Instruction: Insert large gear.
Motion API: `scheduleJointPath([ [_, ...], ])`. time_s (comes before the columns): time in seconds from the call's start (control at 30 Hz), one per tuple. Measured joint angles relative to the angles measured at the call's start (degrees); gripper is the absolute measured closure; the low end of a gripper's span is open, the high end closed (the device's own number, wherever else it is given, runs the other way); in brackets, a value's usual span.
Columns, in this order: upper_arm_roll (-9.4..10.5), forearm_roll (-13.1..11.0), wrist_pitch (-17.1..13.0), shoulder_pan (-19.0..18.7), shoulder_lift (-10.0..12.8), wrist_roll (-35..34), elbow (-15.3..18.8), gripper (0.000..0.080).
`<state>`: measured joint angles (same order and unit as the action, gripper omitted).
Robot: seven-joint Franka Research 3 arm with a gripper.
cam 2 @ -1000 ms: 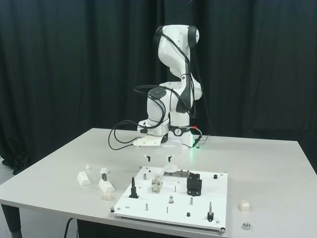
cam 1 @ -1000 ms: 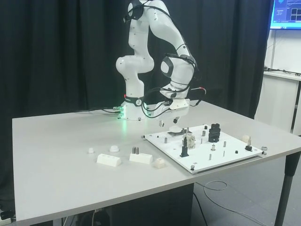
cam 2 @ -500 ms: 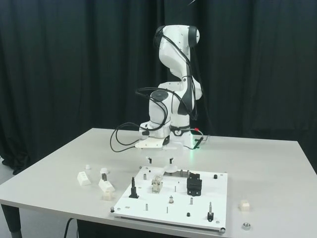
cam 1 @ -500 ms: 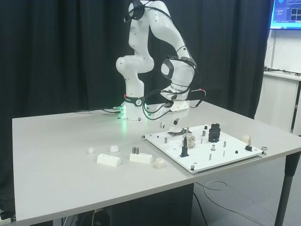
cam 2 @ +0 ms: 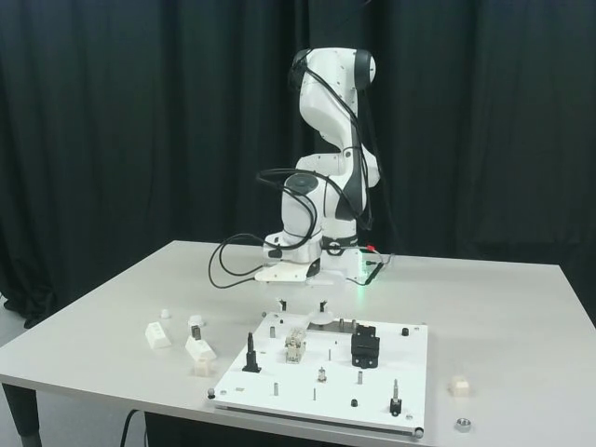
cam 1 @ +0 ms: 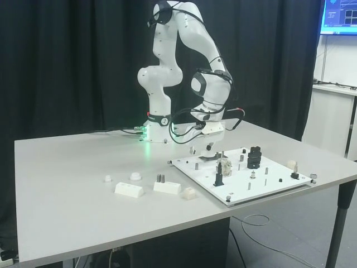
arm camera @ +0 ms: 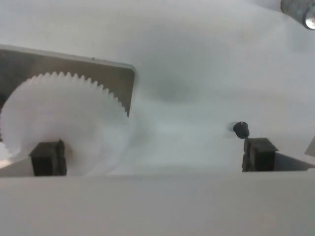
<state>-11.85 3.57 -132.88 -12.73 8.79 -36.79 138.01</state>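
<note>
The gripper [arm camera: 153,157] hangs low over the far end of the white board [cam 1: 279,187], its fingers [arm camera: 48,158] spread wide with nothing between them; in the wrist view one black pad sits in front of the gear [arm camera: 64,123] and the other pad is well apart from it, beside a small black peg [arm camera: 240,129]. The gear is white, toothed round its rim, and lies flat on a grey plate [arm camera: 98,73] on the board; whether it is seated on a shaft cannot be told. In the second room view the gear [cam 2: 321,318] shows as a pale disc at the board's far edge, just under the gripper [cam 2: 302,304], and the board [cam 2: 410,391] carries upright black pegs, a black block [cam 2: 364,346] and a small clear part [cam 2: 295,347]. The white arm [cam 1: 167,72] stands bolted at the back of the grey table [cam 1: 67,212], a green light [cam 1: 146,133] at its base, cables looping from the wrist. Beside the board, on the table, lie two white blocks [cam 1: 129,190], a small white cube [cam 1: 189,193] and two small white round pieces [cam 1: 135,176]; in the second room view a small pale cube [cam 2: 457,384] and a nut [cam 2: 461,425] lie on the table near the board's other side.
</note>
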Motion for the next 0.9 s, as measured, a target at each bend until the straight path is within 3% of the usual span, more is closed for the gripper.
scheduleJointPath([
  [0.9, -0.13, 0.00, -1.50, 0.21, 1.96, -0.14, 0.20, 0.0003],
])
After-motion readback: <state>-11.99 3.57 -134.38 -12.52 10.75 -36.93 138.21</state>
